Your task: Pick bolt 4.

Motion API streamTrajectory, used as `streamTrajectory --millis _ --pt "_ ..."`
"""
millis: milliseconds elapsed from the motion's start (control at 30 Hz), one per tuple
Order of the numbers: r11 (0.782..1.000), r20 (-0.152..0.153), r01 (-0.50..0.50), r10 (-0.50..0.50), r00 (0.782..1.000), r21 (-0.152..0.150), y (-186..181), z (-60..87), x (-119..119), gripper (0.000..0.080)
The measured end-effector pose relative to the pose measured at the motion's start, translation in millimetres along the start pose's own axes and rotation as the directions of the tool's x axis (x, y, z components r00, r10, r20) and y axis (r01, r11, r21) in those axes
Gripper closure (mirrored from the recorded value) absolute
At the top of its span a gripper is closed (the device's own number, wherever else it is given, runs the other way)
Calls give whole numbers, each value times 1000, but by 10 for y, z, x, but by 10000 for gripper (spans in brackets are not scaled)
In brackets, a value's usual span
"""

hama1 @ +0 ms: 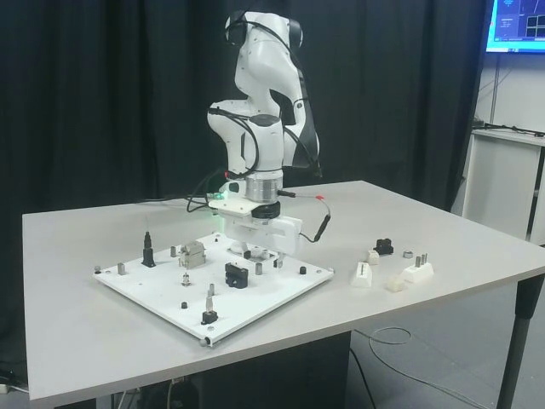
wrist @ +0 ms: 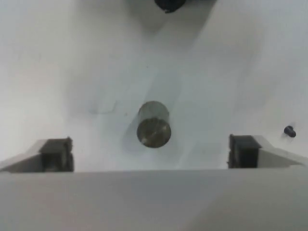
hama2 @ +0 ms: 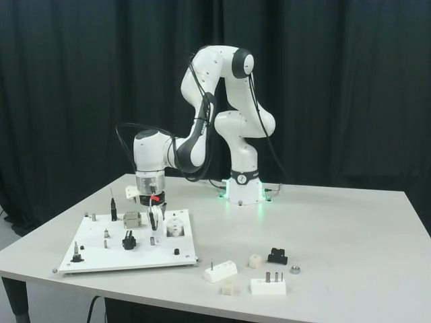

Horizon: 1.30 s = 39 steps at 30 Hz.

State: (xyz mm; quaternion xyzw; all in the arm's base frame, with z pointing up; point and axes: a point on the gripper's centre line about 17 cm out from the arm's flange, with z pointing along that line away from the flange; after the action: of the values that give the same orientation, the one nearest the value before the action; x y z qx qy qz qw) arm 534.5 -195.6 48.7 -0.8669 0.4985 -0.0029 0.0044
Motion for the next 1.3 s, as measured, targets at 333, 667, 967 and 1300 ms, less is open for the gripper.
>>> streamTrajectory --millis 333,667,967,1300 --pt "1000 3 0 0 1000 3 -12 -49 -10 11" --pt "1000 1 -15 15 1000 7 -23 -75 -9 3" --pt "999 0 -35 35 999 8 -21 -87 -1 3" --pt "999 -3 -38 38 999 12 -35 -111 6 3"
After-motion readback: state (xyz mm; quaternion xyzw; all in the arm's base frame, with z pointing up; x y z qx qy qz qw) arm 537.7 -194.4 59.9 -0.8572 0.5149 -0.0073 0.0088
